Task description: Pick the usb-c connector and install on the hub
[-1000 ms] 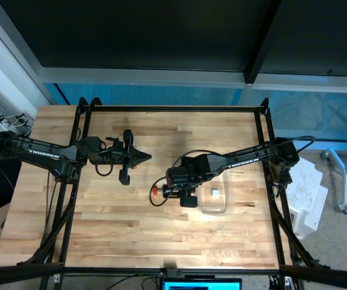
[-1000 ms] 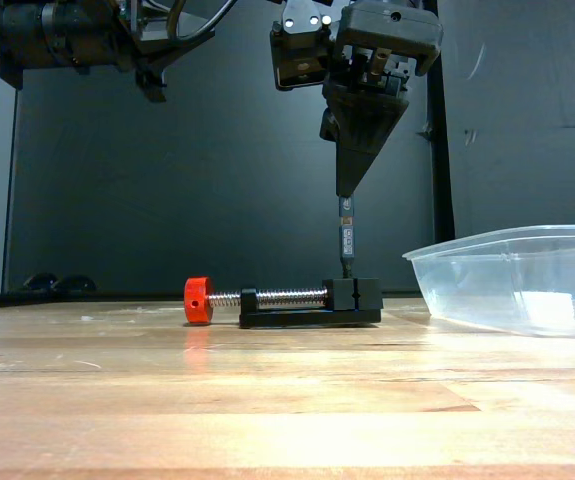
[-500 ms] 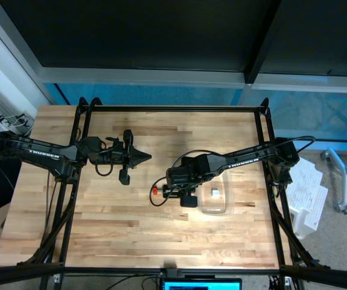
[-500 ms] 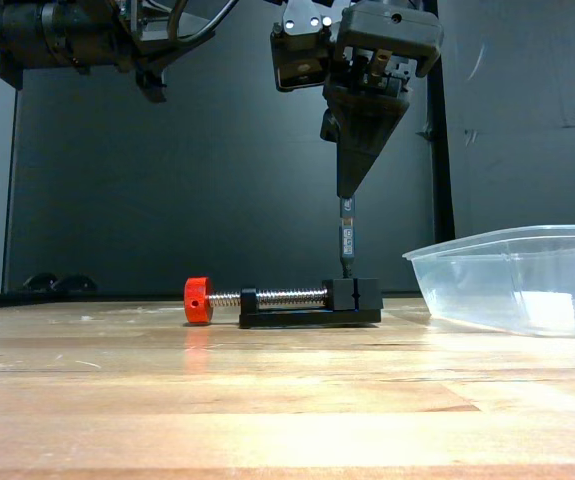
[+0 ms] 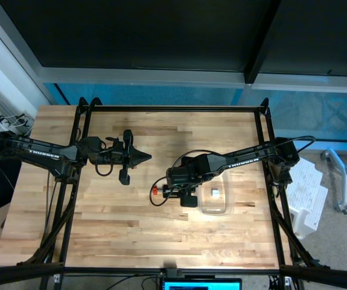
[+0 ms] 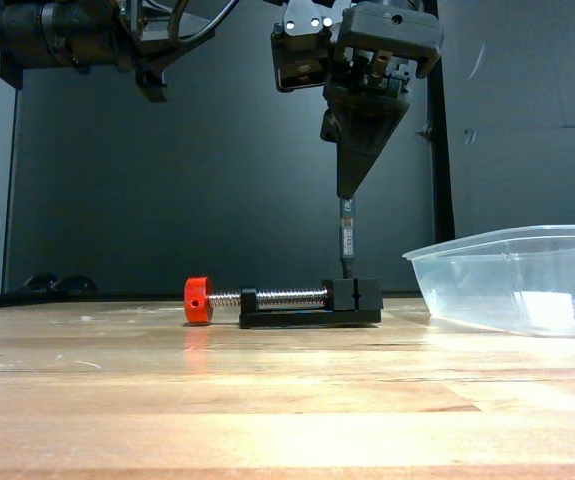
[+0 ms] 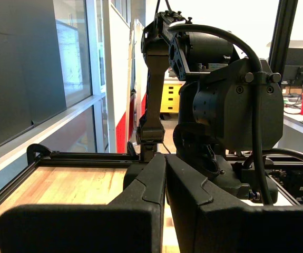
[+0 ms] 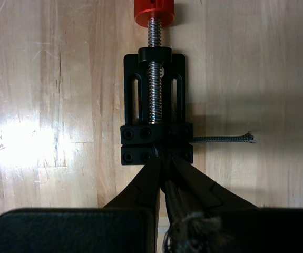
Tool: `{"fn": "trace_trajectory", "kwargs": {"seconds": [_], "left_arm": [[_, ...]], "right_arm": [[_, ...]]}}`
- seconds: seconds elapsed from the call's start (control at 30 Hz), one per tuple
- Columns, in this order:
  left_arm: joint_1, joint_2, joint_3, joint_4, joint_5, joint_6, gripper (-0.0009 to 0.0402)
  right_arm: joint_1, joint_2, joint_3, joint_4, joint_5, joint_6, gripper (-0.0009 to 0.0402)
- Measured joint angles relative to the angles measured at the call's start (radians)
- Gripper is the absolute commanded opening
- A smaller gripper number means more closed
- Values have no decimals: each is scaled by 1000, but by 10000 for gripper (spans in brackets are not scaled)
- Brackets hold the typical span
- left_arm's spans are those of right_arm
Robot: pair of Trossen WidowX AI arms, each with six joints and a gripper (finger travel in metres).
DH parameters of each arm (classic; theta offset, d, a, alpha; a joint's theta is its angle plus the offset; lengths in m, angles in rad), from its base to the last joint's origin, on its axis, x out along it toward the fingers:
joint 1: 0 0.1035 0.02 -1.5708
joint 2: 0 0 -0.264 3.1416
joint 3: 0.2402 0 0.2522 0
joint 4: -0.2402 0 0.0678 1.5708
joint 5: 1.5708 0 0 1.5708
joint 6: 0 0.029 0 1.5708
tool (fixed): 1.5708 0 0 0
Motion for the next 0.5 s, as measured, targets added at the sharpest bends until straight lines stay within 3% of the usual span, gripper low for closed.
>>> {"fn": "trace_trajectory", "kwargs": {"seconds": [0.5], "left_arm": [[0, 0, 0, 0, 0, 0, 0]], "right_arm": [[0, 0, 0, 8, 1, -11, 0]]}}
